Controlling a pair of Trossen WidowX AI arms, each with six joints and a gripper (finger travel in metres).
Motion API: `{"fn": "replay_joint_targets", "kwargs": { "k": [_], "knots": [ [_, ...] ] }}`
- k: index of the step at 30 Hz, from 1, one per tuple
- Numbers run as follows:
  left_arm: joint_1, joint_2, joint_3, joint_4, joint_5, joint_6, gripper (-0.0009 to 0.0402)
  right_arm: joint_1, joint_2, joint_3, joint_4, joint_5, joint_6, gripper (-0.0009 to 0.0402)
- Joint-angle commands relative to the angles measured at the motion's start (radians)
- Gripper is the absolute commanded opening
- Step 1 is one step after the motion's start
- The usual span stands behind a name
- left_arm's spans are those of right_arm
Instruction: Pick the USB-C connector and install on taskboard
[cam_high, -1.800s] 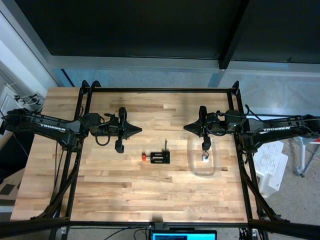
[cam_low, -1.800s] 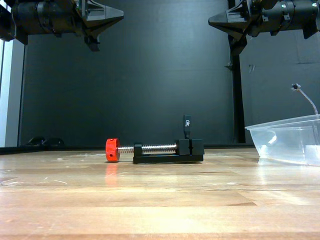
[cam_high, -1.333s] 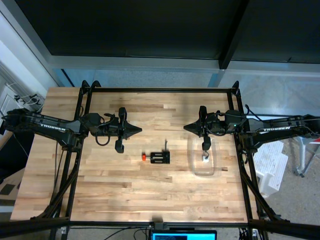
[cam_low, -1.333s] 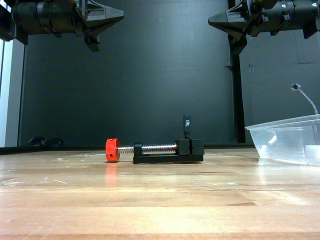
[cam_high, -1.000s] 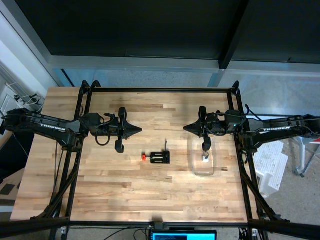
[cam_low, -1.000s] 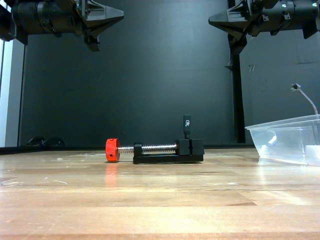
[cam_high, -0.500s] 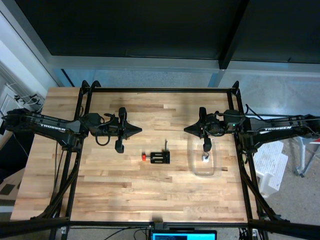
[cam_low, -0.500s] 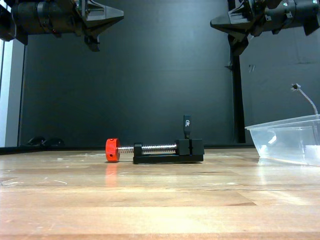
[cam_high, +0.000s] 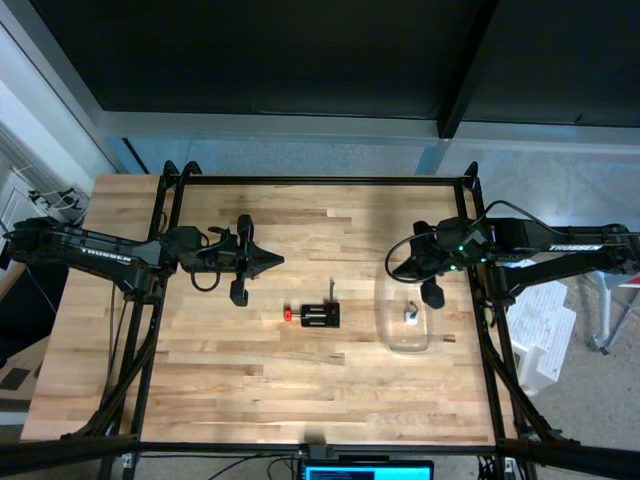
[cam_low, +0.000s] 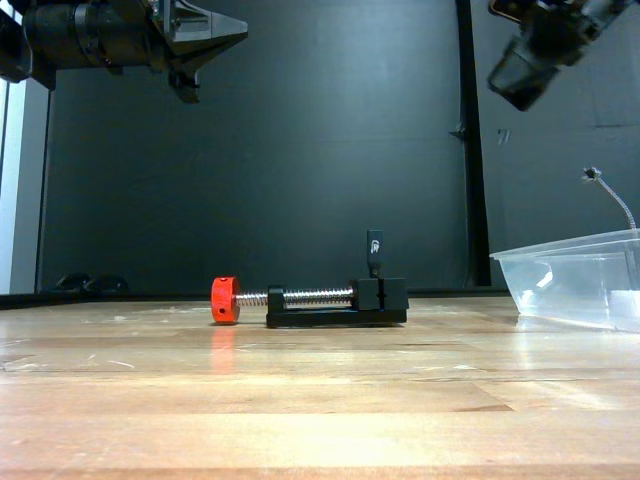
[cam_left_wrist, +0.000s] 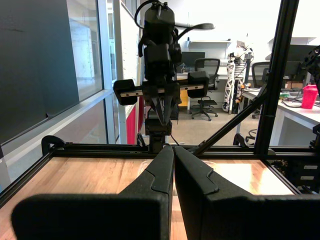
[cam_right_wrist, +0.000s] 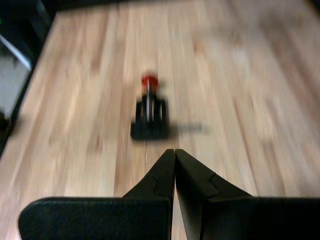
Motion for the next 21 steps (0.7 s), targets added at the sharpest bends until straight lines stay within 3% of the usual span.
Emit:
{"fn": "replay_joint_targets", "kwargs": {
  "k": [1, 4, 14, 18, 21],
  "knots": [
    [0.000, 0.000, 0.000, 0.000, 0.000, 0.000, 0.0000, 0.003, 0.001, 0.023, -0.127, 0.011, 0.013, 0.0000],
    [0.000, 0.000, 0.000, 0.000, 0.000, 0.000, 0.0000, 0.018, 0.001, 0.034, -0.214, 0.030, 0.028, 0.0000],
    [0.000, 0.000, 0.000, 0.000, 0.000, 0.000, 0.0000, 0.060, 0.001, 0.049, -0.448, 0.030, 0.083, 0.0000],
    [0.000, 0.000, 0.000, 0.000, 0.000, 0.000, 0.0000, 0.119, 0.005, 0.048, -0.513, 0.039, 0.118, 0.0000],
    [0.000, 0.000, 0.000, 0.000, 0.000, 0.000, 0.0000, 0.184, 0.029, 0.047, -0.550, 0.080, 0.153, 0.0000]
  ]
}}
